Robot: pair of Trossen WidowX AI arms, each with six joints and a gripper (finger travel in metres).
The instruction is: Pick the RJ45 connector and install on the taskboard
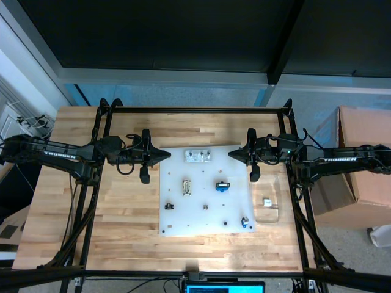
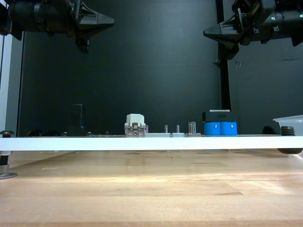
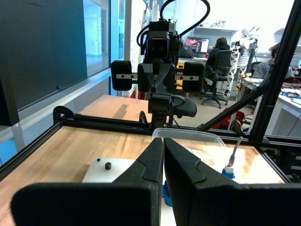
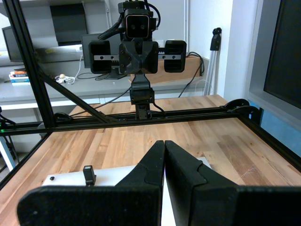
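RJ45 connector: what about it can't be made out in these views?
- Seating depth: left wrist view shows the connector upright in the blue jack; too small to tell if fully in.
- High view: jack too small.
- Low and right wrist views: connector not made out.
- Both shut and empty, the left hand and right hand hang above the board's far part.

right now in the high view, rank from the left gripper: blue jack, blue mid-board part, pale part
1. pale part, left of board centre
2. blue part, board centre
3. blue jack, near right corner
The left gripper hangs at board's far left; right gripper opposite.
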